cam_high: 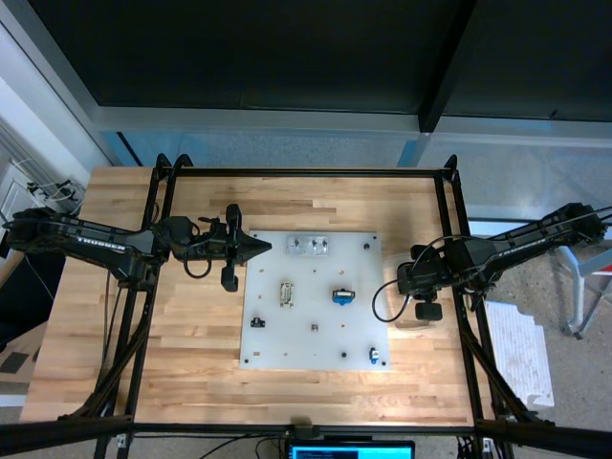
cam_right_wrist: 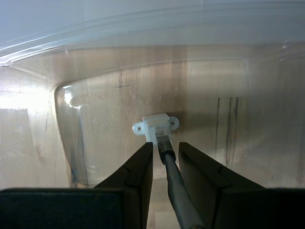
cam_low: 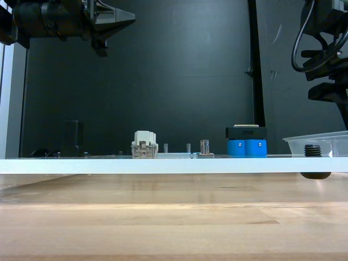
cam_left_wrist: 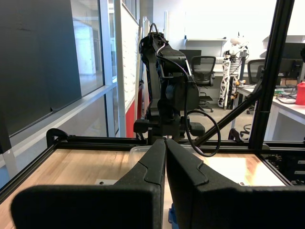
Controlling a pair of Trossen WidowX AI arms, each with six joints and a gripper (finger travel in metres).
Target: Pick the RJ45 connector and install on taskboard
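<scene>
At the left of the high view, we see the left gripper (cam_high: 260,247) held well above the table (cam_high: 191,325). Its tip is over the upper left edge of the taskboard (cam_high: 287,339), and its fingers are pressed together on nothing. The taskboard lies flat in the middle of the frame, carrying silver, beige, blue and black parts. Just off its right edge, the right gripper (cam_high: 427,311) hangs over a clear tray (cam_high: 409,326). In the right wrist view, the RJ45 connector (cam_right_wrist: 156,125) lies on the tray floor just past the fingertips. The fingers (cam_right_wrist: 138,167) stand narrowly apart, and a dark cord (cam_right_wrist: 164,149) from the plug runs between them with a sliver of gap on each side.
</scene>
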